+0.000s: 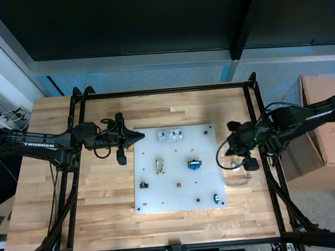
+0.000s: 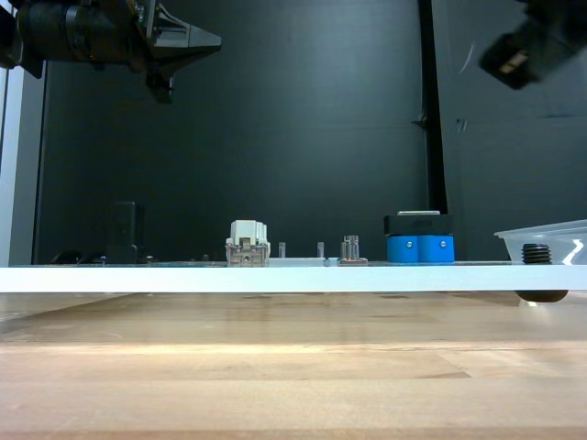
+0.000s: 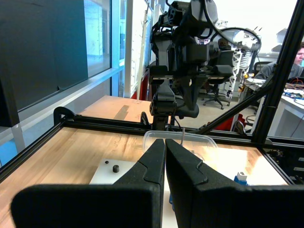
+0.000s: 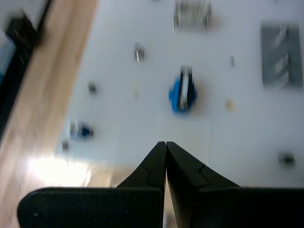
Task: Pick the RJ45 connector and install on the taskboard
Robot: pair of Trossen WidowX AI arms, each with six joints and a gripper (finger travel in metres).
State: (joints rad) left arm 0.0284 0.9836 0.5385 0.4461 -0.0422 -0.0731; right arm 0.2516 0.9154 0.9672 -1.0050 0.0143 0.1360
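Observation:
The white taskboard (image 1: 161, 187) lies in the middle of the table. My left gripper (image 1: 140, 137) hovers high over the board's left edge, shut and with nothing in it; its tips (image 3: 165, 142) point across at the right arm (image 3: 185, 61). My right gripper (image 1: 231, 146) hangs over the board's right edge beside a clear plastic tray (image 1: 238, 177), shut with nothing between its fingers (image 4: 166, 145). A small pale piece (image 1: 235, 164) lies in the tray; I cannot tell whether it is the RJ45 connector. No connector shows in either gripper.
On the board sit a blue block (image 1: 194, 164), a pale grey socket (image 1: 159, 166), a metal bracket (image 1: 171, 135) and a small blue part (image 1: 218, 200). A black frame (image 1: 164, 91) rings the table. A cardboard box (image 1: 327, 141) stands at the right.

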